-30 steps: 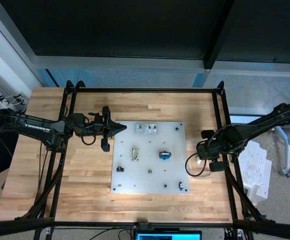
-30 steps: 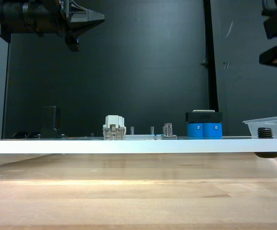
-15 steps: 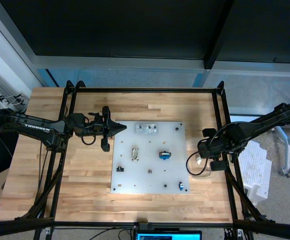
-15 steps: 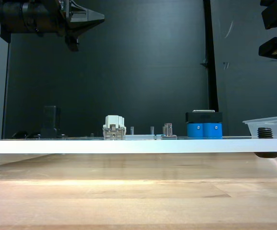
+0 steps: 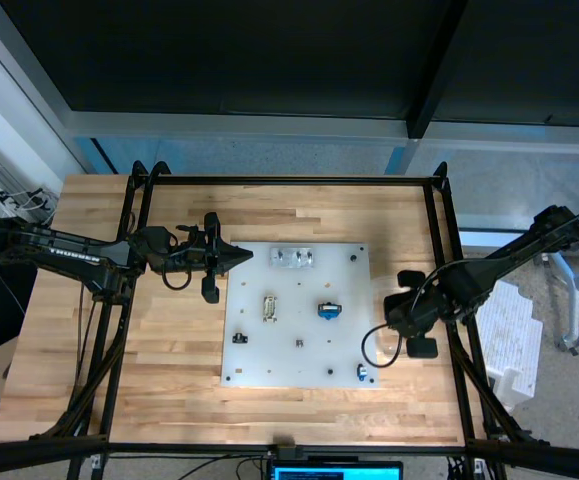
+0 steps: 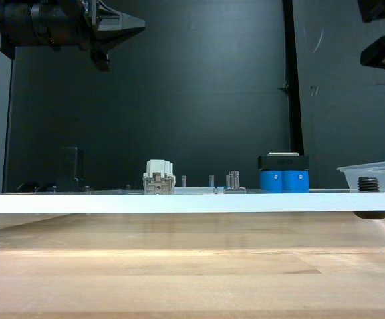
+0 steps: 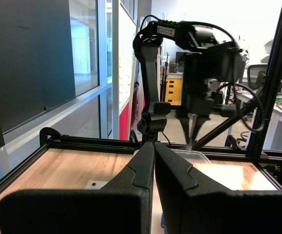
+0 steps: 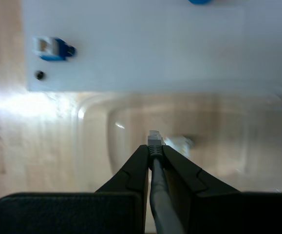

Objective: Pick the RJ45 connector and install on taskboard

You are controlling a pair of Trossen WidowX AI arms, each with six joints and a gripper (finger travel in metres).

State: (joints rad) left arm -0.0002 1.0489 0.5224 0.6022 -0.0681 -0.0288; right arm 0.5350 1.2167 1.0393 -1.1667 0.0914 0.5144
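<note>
While the right gripper (image 8: 154, 150) hangs above the clear tray (image 8: 238, 141), just beside the taskboard (image 8: 145, 44), its jaws are pinched on the RJ45 connector (image 8: 154, 138). The plug juts from the fingertips, with a grey cord-like tail running back between them. Judgement: plug very light, rigid but thin-walled plastic; any latch tab would be fragile. Smooth faces are likely slippery, so it could twist in the pinch under insertion load. Best hold: flat side walls toward the rear, nose left free for a blue socket (image 8: 53, 48). Another small pale piece (image 8: 180, 142) lies in the tray. Left gripper (image 5: 237, 257) hovers near the board's far left corner, fingers pressed together on nothing.
</note>
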